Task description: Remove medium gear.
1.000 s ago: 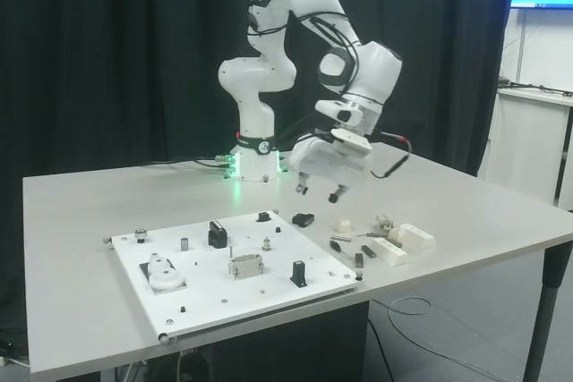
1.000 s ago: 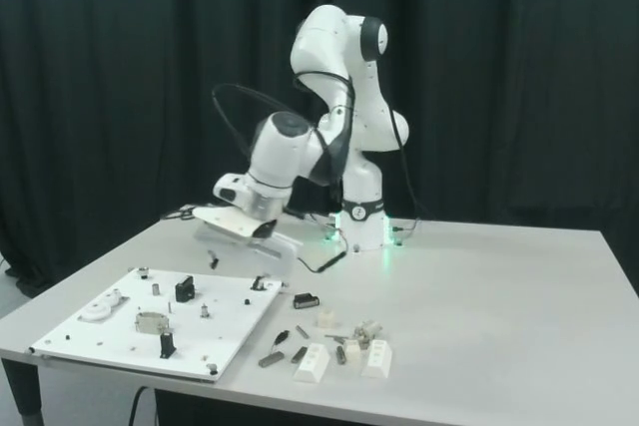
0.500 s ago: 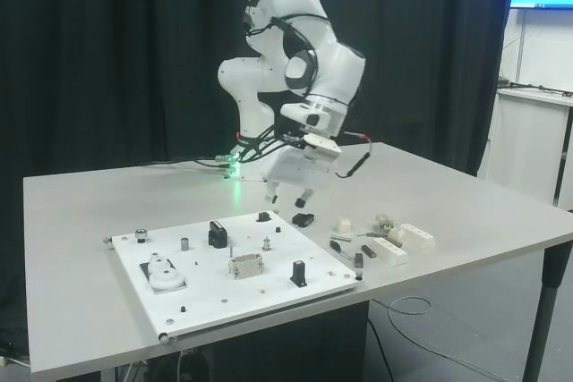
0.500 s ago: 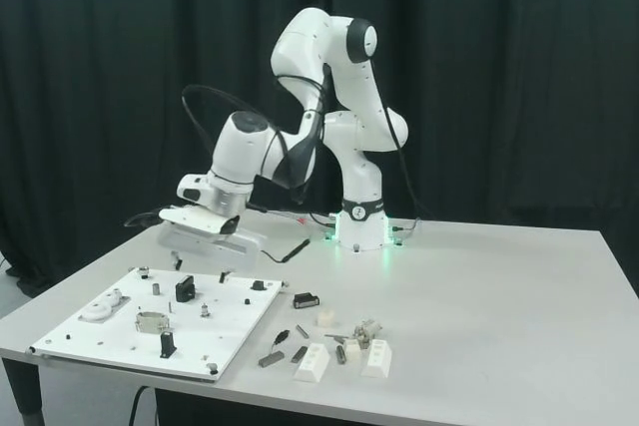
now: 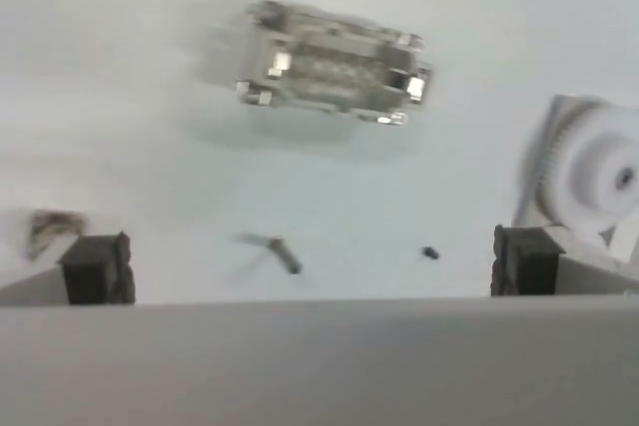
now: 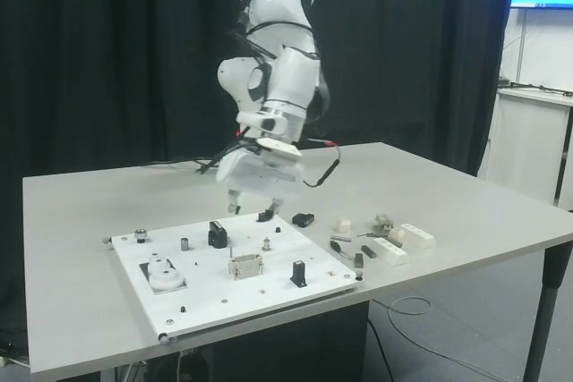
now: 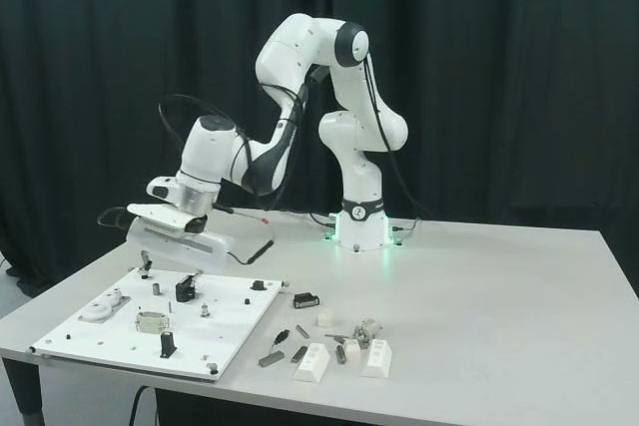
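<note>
The white gears (image 6: 164, 273) sit stacked in a holder near the left edge of the white board (image 6: 269, 291); in the second room view these gears (image 7: 103, 307) lie at the board's near left corner. One toothed white gear (image 5: 597, 169) shows in the wrist view, beside one black fingertip (image 5: 524, 260). My gripper (image 6: 253, 207) hangs open above the far half of the board, apart from the gears, with nothing between its fingers. The second room view has the gripper (image 7: 170, 268) a little above the board.
On the board stand a grey connector (image 6: 244, 265), black blocks (image 6: 216, 234) (image 6: 298, 273) and small pegs (image 6: 183, 243). To the board's right lie white blocks (image 6: 407, 241), a black part (image 6: 303, 218) and small loose pieces (image 6: 358, 246). The arm's base (image 7: 362, 229) stands at the table's back.
The arm has swung left, carrying the gripper from above the loose parts to above the far half of the board. The fingers stay apart and hold nothing.
</note>
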`<move>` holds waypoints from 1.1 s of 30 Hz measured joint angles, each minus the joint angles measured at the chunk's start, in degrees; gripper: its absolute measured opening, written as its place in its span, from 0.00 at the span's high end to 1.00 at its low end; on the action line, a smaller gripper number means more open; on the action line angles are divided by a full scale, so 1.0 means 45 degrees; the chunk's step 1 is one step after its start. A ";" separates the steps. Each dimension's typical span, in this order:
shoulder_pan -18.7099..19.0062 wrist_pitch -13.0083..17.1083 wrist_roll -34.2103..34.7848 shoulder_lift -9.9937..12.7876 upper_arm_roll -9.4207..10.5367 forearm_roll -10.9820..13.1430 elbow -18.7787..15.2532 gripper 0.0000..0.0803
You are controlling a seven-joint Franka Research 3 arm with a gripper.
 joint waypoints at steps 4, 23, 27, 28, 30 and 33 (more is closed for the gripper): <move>-0.0071 0.0606 -0.0615 0.0053 -0.0377 0.0650 -0.0047 0.00; -0.1032 0.2149 -0.4915 0.0270 -0.1195 0.4423 0.0170 0.00; -0.1255 0.2124 -0.5890 0.0407 -0.1194 0.5285 0.0399 0.00; -0.1305 0.2095 -0.6107 0.0447 -0.1194 0.5467 0.0459 0.00; -0.1398 0.1973 -0.6524 0.0534 -0.1194 0.5782 0.0613 0.00; -0.1532 0.1695 -0.6896 0.0709 -0.1193 0.6139 0.0927 0.00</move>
